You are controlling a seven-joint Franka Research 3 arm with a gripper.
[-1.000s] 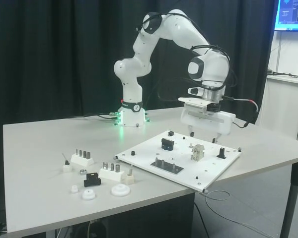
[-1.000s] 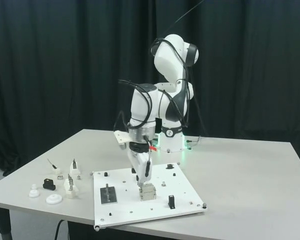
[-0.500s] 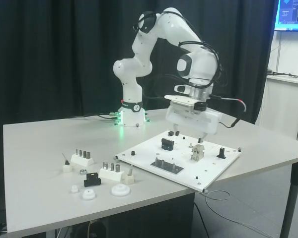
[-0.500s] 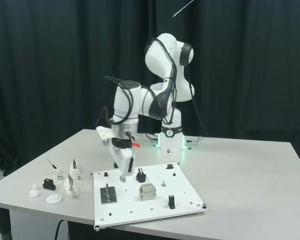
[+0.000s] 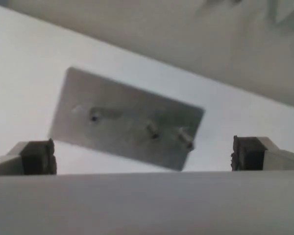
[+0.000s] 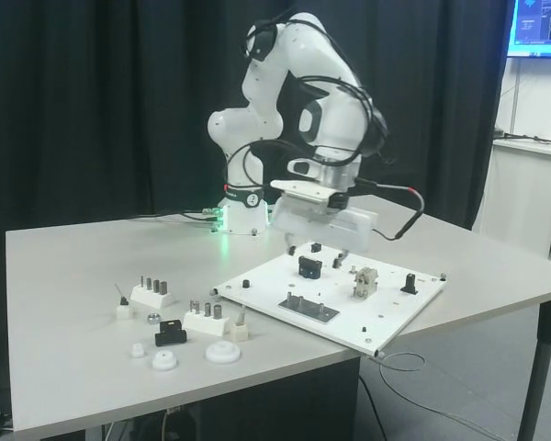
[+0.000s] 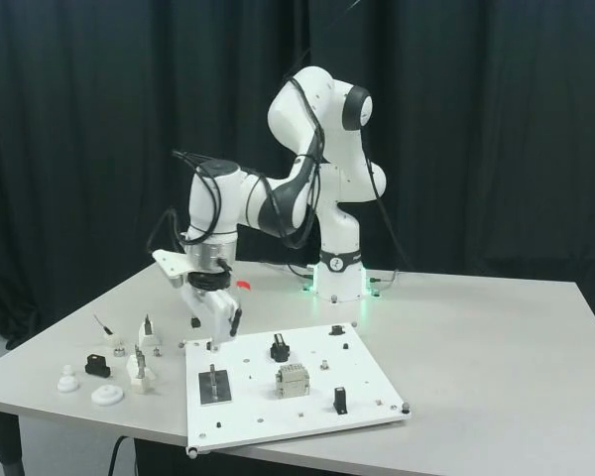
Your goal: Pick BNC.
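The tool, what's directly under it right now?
Under the open tool lies the grey metal plate with its small upright pins, resting on the white board. The wrist camera's own housing covers the plate's nearest edge.

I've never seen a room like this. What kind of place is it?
Probably a robot lab: a white robot arm bolted to a grey table, a white board of small parts, black curtains behind.
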